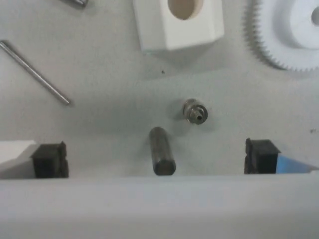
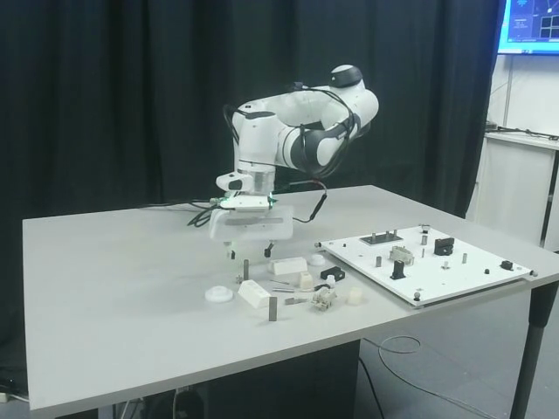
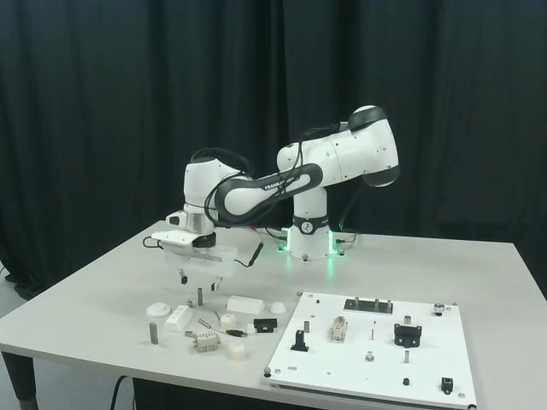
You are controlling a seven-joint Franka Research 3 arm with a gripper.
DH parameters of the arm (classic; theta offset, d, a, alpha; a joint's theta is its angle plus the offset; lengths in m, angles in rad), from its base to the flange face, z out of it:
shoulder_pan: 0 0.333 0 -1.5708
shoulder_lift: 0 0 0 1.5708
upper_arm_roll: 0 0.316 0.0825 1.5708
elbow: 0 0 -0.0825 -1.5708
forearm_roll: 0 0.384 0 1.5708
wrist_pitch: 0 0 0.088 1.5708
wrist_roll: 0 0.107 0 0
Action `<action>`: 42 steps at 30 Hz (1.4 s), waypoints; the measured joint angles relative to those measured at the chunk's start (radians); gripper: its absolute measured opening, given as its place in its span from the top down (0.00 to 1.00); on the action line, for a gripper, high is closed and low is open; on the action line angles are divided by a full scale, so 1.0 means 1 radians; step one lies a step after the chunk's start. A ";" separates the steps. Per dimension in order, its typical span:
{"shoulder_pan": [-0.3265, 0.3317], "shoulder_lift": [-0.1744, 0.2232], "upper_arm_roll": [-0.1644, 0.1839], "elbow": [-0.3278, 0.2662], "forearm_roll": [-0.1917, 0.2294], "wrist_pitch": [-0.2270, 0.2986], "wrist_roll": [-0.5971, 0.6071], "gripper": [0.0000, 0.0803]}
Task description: Remove square peg 2.
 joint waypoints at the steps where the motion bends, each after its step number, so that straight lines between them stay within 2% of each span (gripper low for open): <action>1: 0.000 0.000 -0.004 0.001 -0.003 -0.004 0.000 0.05; 7: 0.000 0.000 -0.022 0.009 -0.017 -0.015 0.001 0.05; 8: 0.000 0.000 -0.024 0.010 -0.018 -0.016 0.001 0.01; 10: 0.000 0.000 -0.028 0.012 -0.022 -0.019 0.002 0.01; 21: -0.003 0.000 -0.038 0.024 -0.031 -0.027 0.003 0.00; 42: -0.003 0.000 -0.040 0.030 -0.031 -0.030 0.031 0.00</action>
